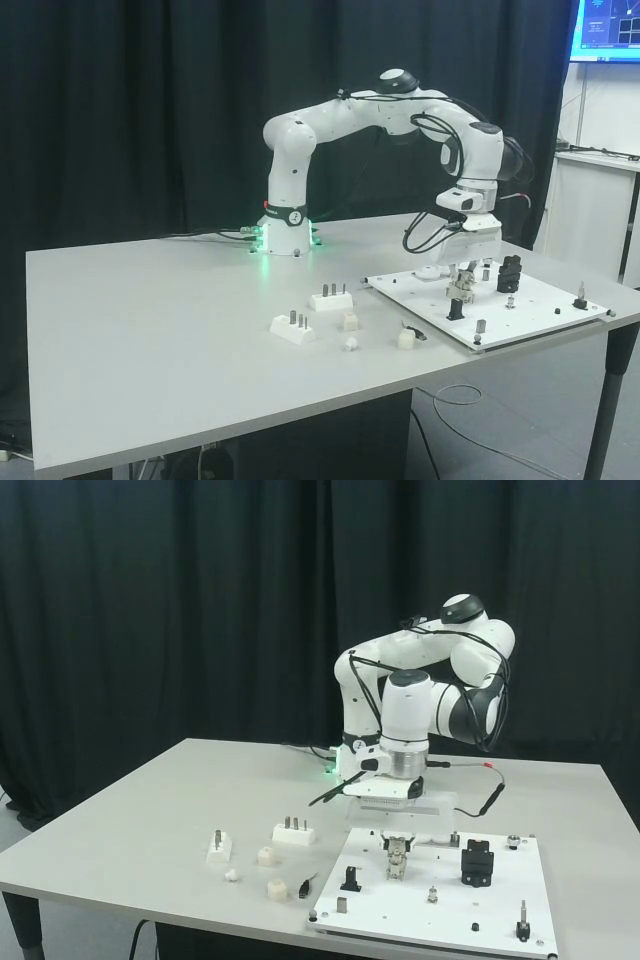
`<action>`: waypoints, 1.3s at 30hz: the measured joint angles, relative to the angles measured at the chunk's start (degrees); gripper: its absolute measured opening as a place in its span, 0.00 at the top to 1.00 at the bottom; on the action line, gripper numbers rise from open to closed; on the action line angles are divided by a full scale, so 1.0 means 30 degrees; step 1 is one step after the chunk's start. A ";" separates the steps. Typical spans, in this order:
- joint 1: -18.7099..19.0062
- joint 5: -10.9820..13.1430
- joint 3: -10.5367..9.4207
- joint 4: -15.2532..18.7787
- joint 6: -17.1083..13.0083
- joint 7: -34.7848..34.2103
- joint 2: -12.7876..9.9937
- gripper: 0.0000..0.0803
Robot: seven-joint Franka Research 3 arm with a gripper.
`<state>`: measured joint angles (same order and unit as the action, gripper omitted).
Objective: Insert waterproof.
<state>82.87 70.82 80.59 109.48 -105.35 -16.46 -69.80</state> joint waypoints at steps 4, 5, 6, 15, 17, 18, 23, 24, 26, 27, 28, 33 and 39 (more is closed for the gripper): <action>-0.0042 0.0015 -0.0012 0.0019 0.0018 0.0000 0.0007 0.61; -0.0047 0.0029 -0.0012 0.0020 0.0025 -0.0001 0.0007 0.61; -0.0050 0.0045 -0.0011 0.0020 0.0034 -0.0009 0.0008 0.61; -0.0154 0.0386 0.0019 0.0017 0.0389 -0.0486 0.0112 0.61; -0.0200 0.0435 0.0019 0.0015 0.0445 -0.0691 0.0127 0.61; -0.0222 0.0473 0.0019 0.0012 0.0474 -0.0814 0.0132 0.61; -0.0324 0.0626 0.0008 0.0012 0.0594 -0.1209 0.0140 0.61; -0.0343 0.0641 0.0006 0.0011 0.0608 -0.1231 0.0141 0.61; -0.0373 0.0671 0.0005 0.0011 0.0633 -0.1231 0.0142 0.61; -0.0381 0.0681 0.0005 0.0010 0.0639 -0.1231 0.0142 0.61; -0.0386 0.0682 0.0003 0.0011 0.0639 -0.1232 0.0141 0.61; -0.0433 0.0736 -0.0040 -0.0007 0.0630 -0.1306 0.0136 0.61; -0.0430 0.0767 -0.0098 -0.0008 0.0570 -0.1352 0.0102 0.61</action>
<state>81.58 73.12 80.30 109.46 -103.64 -20.51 -69.49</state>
